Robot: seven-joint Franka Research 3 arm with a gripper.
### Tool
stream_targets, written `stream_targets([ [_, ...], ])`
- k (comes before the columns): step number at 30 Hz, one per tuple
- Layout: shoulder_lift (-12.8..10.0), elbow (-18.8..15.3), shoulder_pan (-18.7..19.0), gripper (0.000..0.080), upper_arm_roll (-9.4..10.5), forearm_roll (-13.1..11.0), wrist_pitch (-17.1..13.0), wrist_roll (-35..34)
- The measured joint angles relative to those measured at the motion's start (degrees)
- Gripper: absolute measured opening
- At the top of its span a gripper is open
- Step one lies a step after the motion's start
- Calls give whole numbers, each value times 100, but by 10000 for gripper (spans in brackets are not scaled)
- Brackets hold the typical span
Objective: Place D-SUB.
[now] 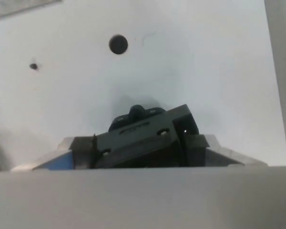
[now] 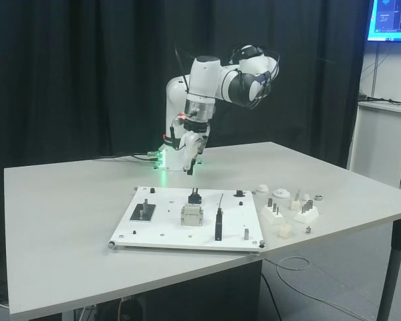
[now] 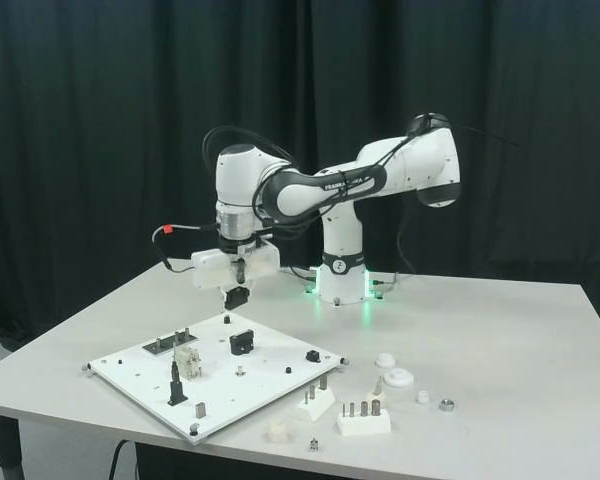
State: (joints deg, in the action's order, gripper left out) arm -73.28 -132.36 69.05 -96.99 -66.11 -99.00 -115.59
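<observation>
My gripper (image 1: 142,151) is shut on a black D-SUB connector (image 1: 143,136), which sits tilted between the two fingers in the wrist view. In the room views the gripper (image 2: 189,167) (image 3: 237,295) hangs in the air above the far edge of the white board (image 2: 167,227) (image 3: 130,378), with the small black connector (image 3: 237,298) at its tip. Below it on the board stands a black fixture (image 2: 194,196) (image 3: 242,342). The wrist view shows white board surface with a black round hole (image 1: 118,44) under the connector.
The board also carries a grey slotted block (image 2: 144,212), a white connector block (image 2: 191,215) and an upright black post (image 2: 218,226). White holders with pins (image 2: 306,212) (image 3: 362,420) and small round parts (image 3: 398,377) lie on the grey table beside the board.
</observation>
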Motion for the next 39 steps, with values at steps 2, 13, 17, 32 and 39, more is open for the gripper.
stream_targets([
  [2,3,0,13,387,-39,38,-9,58],
  [13,21,0,64,387,-178,201,-65,252],
  [17,27,0,73,387,-210,266,-65,274],
  [32,82,-31,170,387,-376,461,-45,312],
  [39,103,-78,243,387,-461,461,-36,339],
])
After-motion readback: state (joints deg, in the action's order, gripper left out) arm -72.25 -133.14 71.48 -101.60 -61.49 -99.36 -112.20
